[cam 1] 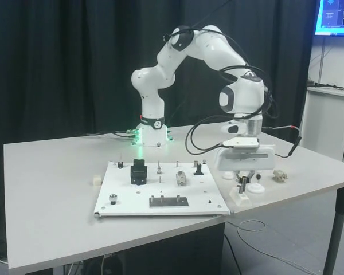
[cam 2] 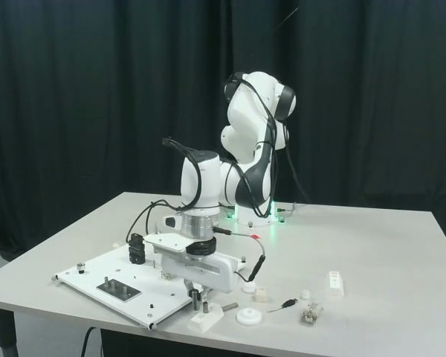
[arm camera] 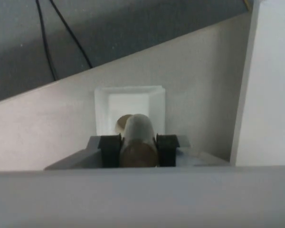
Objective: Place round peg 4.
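My gripper [arm camera: 138, 151] is shut on a round peg [arm camera: 138, 137], its black fingers [arm camera: 109, 149] pressing on both sides. The peg stands upright directly over a small white square holder [arm camera: 129, 102], and a round hole shows in the recess by the peg's lower end. I cannot tell whether the peg touches the holder. In the first room view the gripper [cam 1: 241, 182] hangs just above the holder [cam 1: 239, 198], off the right edge of the white board [cam 1: 160, 197]. The second room view shows the gripper [cam 2: 197, 297] over the holder [cam 2: 206, 321] near the table's front edge.
The white board [cam 2: 97, 271] carries a black block [cam 1: 139, 172], a grey plate with pins [cam 1: 167, 201] and small posts. By the holder lie a white disc [cam 2: 249, 317], a short peg [cam 2: 228, 306], a small connector [cam 2: 310, 316] and a white block [cam 2: 334, 282]. A cable runs from the wrist.
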